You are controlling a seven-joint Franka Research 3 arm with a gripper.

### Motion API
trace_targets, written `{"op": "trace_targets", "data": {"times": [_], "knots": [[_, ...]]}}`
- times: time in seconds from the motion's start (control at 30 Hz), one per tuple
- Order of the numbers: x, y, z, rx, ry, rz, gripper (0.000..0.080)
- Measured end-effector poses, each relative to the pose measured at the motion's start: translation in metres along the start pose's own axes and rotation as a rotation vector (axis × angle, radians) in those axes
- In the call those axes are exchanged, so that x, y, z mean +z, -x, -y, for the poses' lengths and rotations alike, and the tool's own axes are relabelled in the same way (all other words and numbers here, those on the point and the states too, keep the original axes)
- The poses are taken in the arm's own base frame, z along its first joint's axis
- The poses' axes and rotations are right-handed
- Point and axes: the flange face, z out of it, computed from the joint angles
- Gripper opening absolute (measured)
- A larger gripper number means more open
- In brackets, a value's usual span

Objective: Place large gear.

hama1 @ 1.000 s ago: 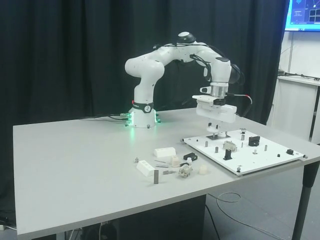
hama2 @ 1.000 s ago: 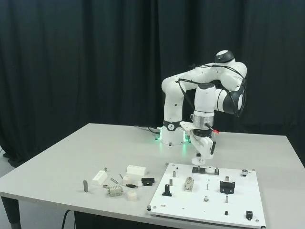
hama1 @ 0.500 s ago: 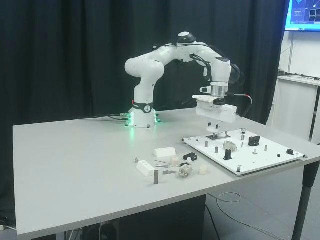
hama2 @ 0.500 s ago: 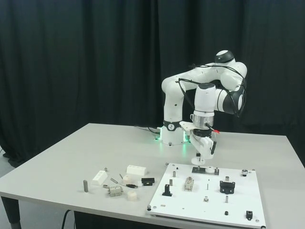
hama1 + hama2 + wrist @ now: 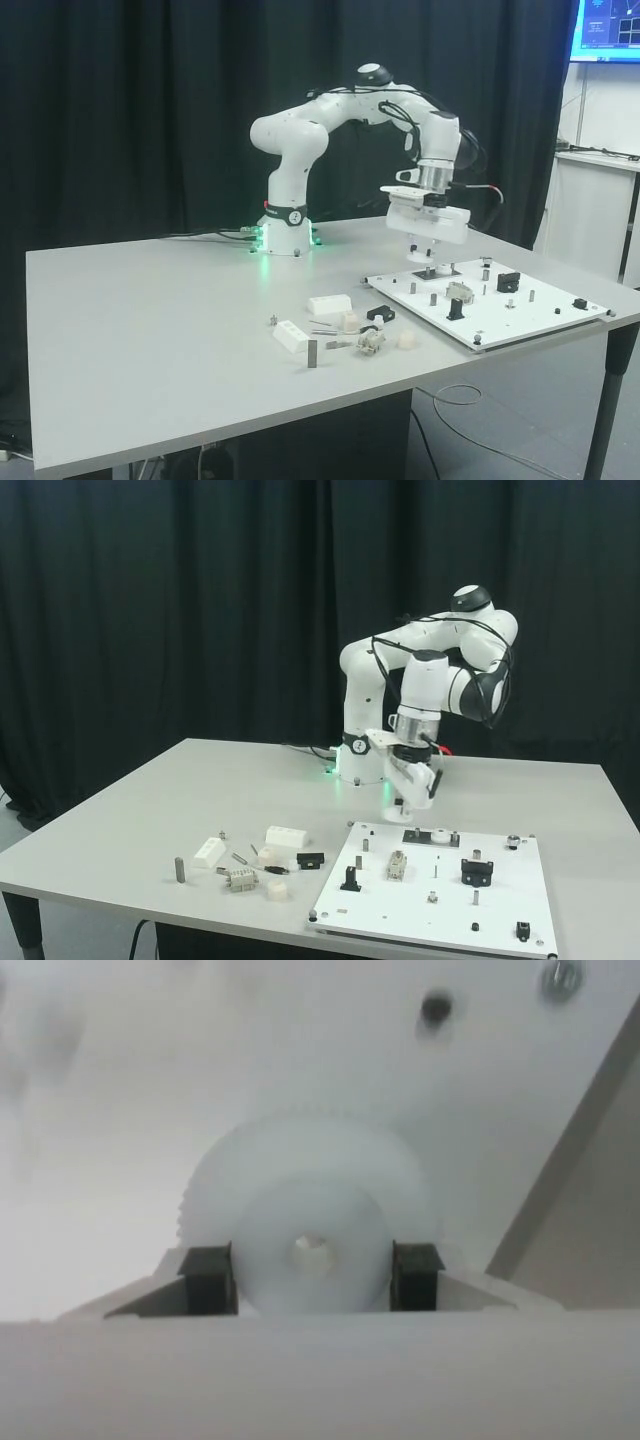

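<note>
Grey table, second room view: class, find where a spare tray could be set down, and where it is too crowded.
Free: the broad stretch of grey table between the arm's base, the table's edges and the loose parts. Crowded: the loose parts bunched beside the white board, and the board itself, studded with pegs and fixtures.

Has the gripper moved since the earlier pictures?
Yes. The gripper has risen and drawn back from the white board toward the robot base; the large gear sits on the board.
</note>
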Motion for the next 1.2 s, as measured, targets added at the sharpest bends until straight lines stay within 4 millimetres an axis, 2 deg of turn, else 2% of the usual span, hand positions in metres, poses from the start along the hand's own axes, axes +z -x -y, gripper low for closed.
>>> {"op": "trace_targets", "data": {"times": [0.37, 1.2], "knots": [[-0.003, -0.047, 0.031, -0.013, -0.04, -0.047, 0.0332], [0.003, -0.181, 0.115, -0.074, -0.063, -0.117, 0.0332]]}}
